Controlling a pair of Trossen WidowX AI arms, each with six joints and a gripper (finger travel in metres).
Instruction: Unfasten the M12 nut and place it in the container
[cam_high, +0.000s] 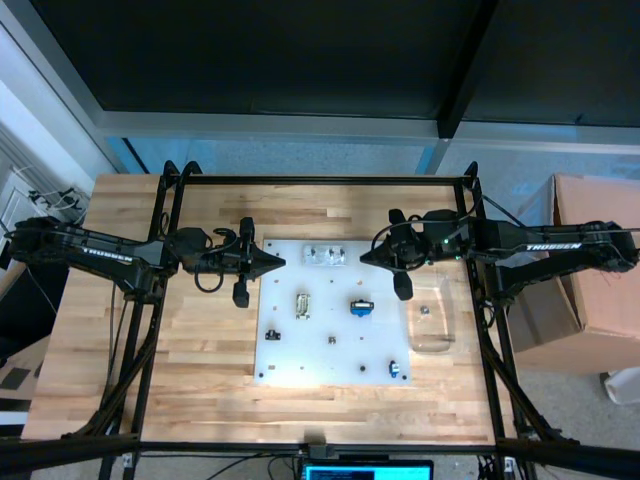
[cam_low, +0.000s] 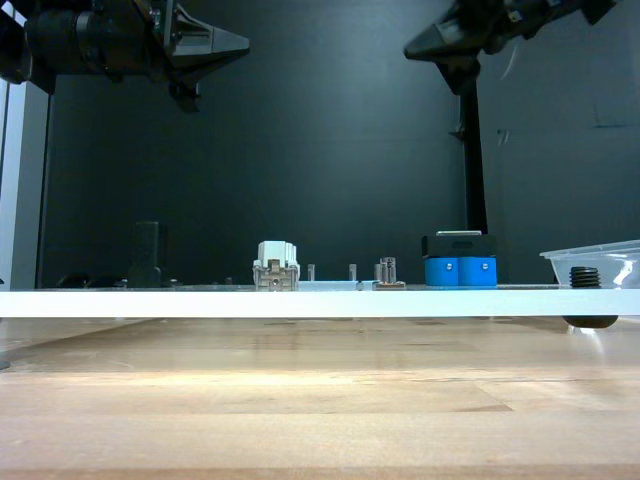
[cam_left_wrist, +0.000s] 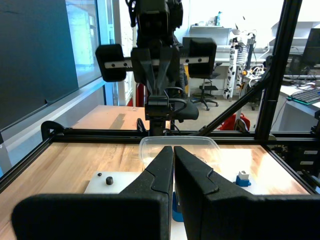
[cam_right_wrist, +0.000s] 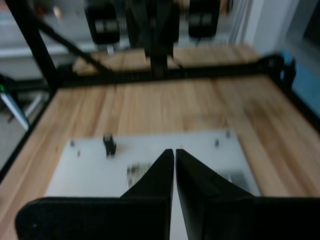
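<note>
**Nut off the stud, lying in the container**

Your silver nut (cam_high: 424, 309) lies free in the clear container (cam_high: 441, 333) beside the board's right edge, and the stud (cam_low: 585, 277) is bare. The right gripper (cam_high: 365, 258) is nearer, raised, with fingers together and empty; the nut lies near-right of it. The left gripper (cam_high: 281, 263), fingers together too, hangs over the board's far left corner.

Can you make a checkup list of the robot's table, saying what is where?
Surface: wooden table carrying a white board.
Job's things: silver nut lies free inside the clear container; black stud stands bare, ribs showing.
Clutter: blue block and white connector on the board.
Grippers: left gripper raised over the board's far left, right gripper raised over its far right; both shut, empty.
Cables: black cable loop at the left arm.
Surroundings: cardboard box to the right.
</note>
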